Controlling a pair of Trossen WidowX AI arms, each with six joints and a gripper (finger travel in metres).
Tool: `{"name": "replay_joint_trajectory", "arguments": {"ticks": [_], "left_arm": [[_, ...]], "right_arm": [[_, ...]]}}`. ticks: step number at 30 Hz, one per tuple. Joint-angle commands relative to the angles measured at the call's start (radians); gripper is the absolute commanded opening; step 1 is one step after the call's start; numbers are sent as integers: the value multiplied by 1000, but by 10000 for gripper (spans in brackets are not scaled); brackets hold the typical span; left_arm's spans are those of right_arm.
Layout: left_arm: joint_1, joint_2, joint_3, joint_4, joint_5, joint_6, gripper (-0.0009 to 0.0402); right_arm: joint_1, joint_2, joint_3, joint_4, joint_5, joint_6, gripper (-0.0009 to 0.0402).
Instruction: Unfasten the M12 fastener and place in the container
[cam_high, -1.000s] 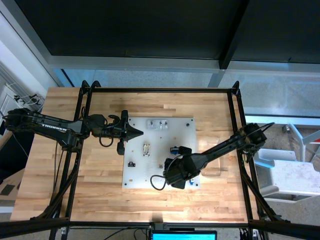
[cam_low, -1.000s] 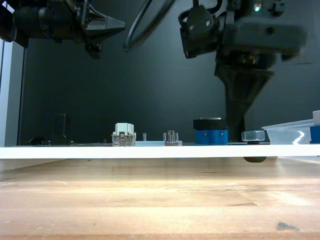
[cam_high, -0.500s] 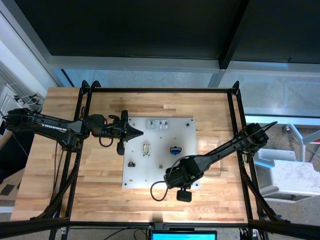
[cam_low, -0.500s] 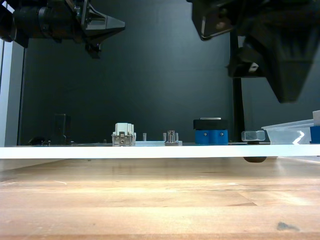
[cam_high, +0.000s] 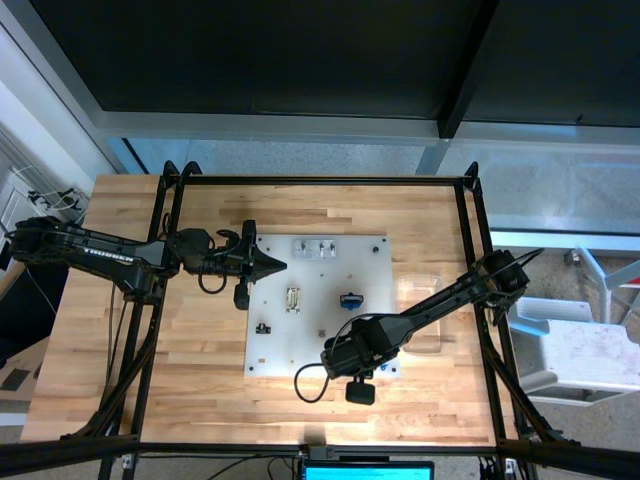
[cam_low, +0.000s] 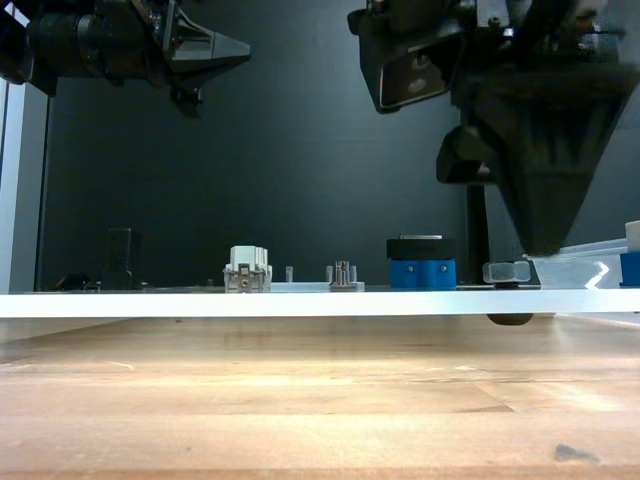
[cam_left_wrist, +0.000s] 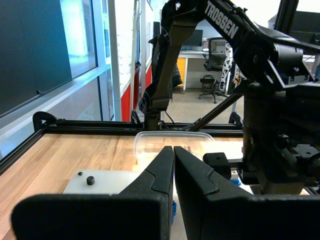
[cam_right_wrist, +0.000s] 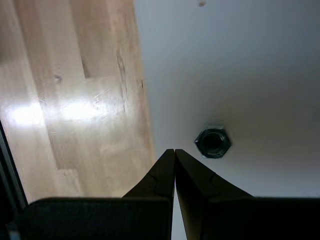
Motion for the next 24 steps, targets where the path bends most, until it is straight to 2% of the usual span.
{"name": "replay_joint_trajectory", "arguments": {"ticks": [1, 12, 24], "left_arm": [[0, 0, 0, 0, 0, 0, 0], [0, 0, 0, 0, 0, 0, 0], [0, 0, 0, 0, 0, 0, 0]], "right_arm": [[0, 10, -2, 2, 7, -6, 0], [-7, 10, -2, -23, 79, -13, 0], [-9, 9, -2, -33, 78, -13, 0]]}}
